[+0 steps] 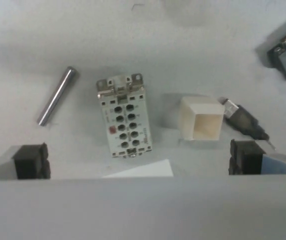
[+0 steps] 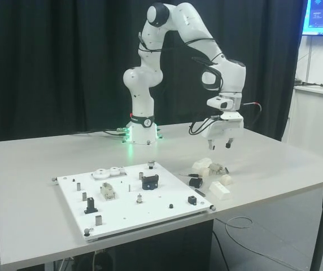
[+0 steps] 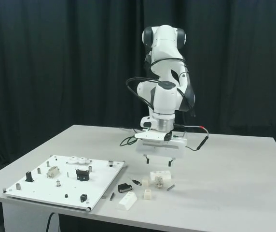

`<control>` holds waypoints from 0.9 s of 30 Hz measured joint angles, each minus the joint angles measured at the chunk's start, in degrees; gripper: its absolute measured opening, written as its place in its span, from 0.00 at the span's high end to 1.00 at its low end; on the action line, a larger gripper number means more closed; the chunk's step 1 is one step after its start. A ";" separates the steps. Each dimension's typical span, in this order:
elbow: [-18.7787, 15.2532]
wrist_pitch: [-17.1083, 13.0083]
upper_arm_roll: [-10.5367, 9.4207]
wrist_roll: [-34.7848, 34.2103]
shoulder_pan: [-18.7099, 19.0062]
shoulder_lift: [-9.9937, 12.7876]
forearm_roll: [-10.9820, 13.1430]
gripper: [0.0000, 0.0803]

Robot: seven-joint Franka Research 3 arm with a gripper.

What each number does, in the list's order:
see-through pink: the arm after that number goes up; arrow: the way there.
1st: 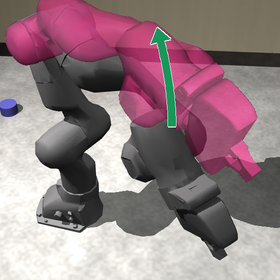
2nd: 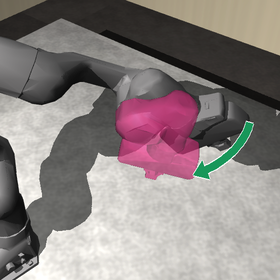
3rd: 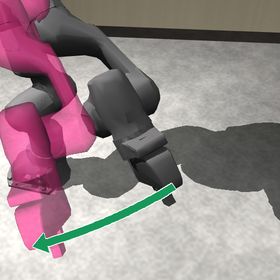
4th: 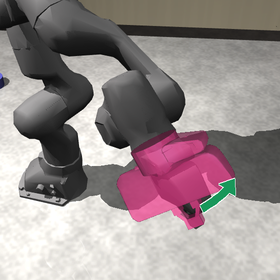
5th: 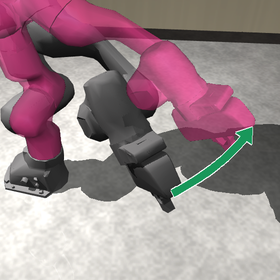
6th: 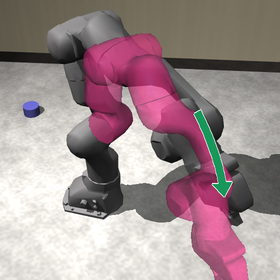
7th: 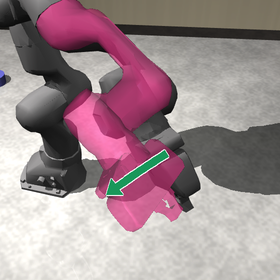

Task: Remove large gear.

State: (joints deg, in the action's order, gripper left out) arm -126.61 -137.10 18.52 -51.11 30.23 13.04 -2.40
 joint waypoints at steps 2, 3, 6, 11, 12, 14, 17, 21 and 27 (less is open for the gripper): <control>0.09 0.00 0.01 0.00 -0.14 0.00 -0.51 0.00; 0.13 0.00 0.01 0.00 -0.23 0.00 -0.67 0.00; 0.26 -0.03 0.01 0.00 -0.50 0.00 -0.96 0.00; 0.54 -0.04 0.00 0.00 -0.96 0.00 -1.48 0.00; 0.59 -0.05 0.01 0.00 -1.06 0.00 -1.59 0.00; 0.67 -0.09 0.01 0.00 -1.27 0.00 -1.83 0.00; 0.75 -0.18 0.00 0.04 -1.59 0.00 -2.26 0.00; 0.80 -0.46 0.00 0.04 -2.03 0.00 -2.83 0.00; 0.81 -0.89 0.00 0.42 -2.70 0.00 -3.08 0.00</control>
State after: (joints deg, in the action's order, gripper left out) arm -125.80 -137.99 18.52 -50.69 27.53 13.04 -5.48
